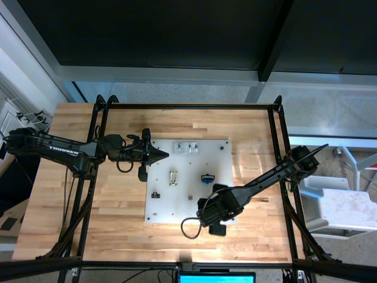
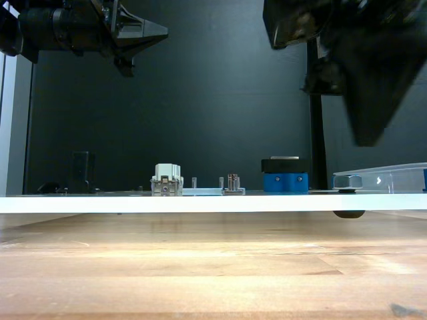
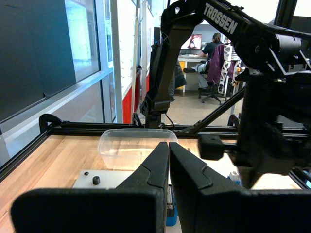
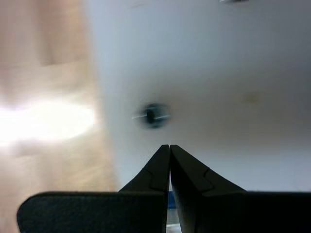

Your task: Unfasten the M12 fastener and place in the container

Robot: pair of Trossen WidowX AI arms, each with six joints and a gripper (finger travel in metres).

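Although both grippers are closed, neither holds anything. The right gripper [image 4: 169, 146] hangs above the near right part of the white board [image 1: 182, 194] and points down. Its two black fingers are pressed tip to tip with nothing between them.

The M12 fastener [image 2: 348, 181], a small silver nut, shows in the low view at the board's near right edge, sitting on a dark base at board level. That looks like its stud, but in the high view the right arm covers the spot, so this cannot be confirmed from above. In the right wrist view a blurred dark round spot [image 4: 154, 115] lies on the board close to its edge; it is likely the same fastener.

The container [image 3: 133, 143], a clear plastic tub, lies just off the board's right side, and no nut shows inside it. The left gripper [image 1: 166, 154] hovers high over the board's far left edge, fingers shut and empty, pointing across the board.

The step in hand appears to be the unfastening, not yet finished. The next move calls for opening the right fingers, lowering them around the nut, closing firmly and turning it off the threads. The nut can then be carried to the tub.
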